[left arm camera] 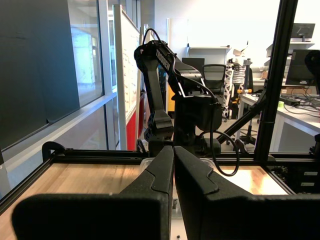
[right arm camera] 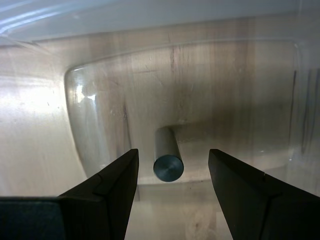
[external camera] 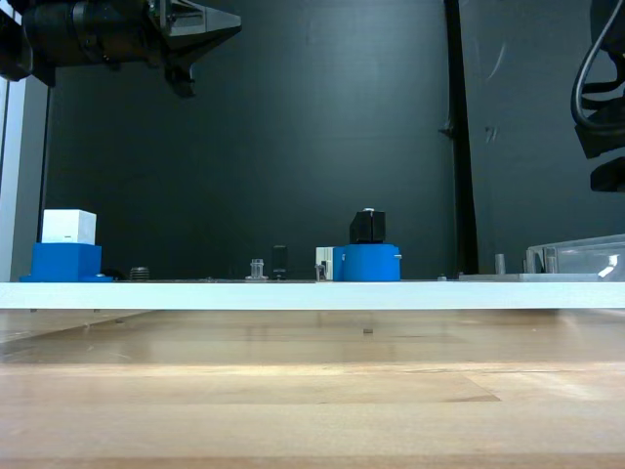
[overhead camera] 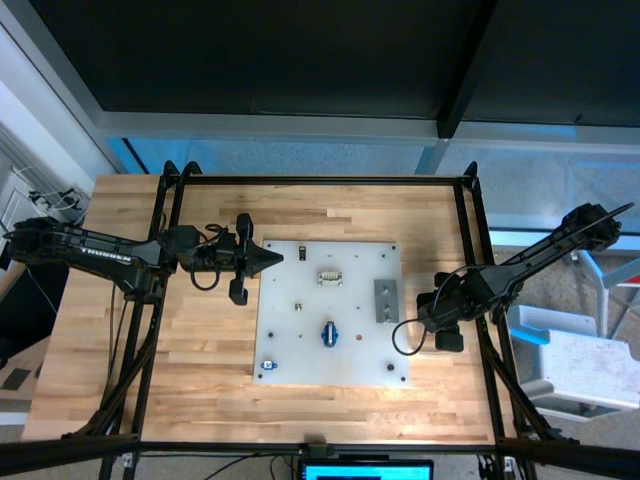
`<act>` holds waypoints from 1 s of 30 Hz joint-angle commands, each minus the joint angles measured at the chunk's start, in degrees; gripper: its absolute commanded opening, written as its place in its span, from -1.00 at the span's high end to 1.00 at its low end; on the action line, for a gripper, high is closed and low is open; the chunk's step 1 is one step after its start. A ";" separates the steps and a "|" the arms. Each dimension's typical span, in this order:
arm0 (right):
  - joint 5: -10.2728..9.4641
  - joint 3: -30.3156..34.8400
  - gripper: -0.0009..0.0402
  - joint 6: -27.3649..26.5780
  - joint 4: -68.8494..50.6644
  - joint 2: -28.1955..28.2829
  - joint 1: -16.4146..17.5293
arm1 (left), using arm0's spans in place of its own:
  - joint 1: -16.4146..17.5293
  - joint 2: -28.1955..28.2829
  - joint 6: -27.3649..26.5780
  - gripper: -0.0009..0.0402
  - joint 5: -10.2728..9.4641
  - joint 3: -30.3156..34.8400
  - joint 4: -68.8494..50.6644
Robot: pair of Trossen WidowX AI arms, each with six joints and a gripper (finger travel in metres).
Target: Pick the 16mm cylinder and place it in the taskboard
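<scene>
Right fingers astride 16mm cylinder; left fingers aloft.

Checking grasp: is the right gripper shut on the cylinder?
No, right gripper hangs open astride the cylinder in the tray; left gripper shut above the board at its left edge.

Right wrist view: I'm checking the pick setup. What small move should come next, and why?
Probably lower the right gripper straight down: it is open and lined up astride the cylinder in the clear tray, yet the low view shows it above the tray. The left gripper is shut, raised over the taskboard's left edge.
</scene>
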 commanded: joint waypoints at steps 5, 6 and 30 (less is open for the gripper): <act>0.02 -1.33 0.08 0.04 1.77 0.02 -0.02 | 0.00 0.02 0.02 0.96 0.02 0.02 0.00; 0.02 -1.51 0.09 0.00 1.90 0.02 -0.02 | 0.02 0.02 0.02 0.96 0.02 0.02 0.00; -0.04 -1.73 0.78 -1.01 2.05 0.00 -0.13 | 0.02 0.02 0.02 0.96 0.02 0.02 0.00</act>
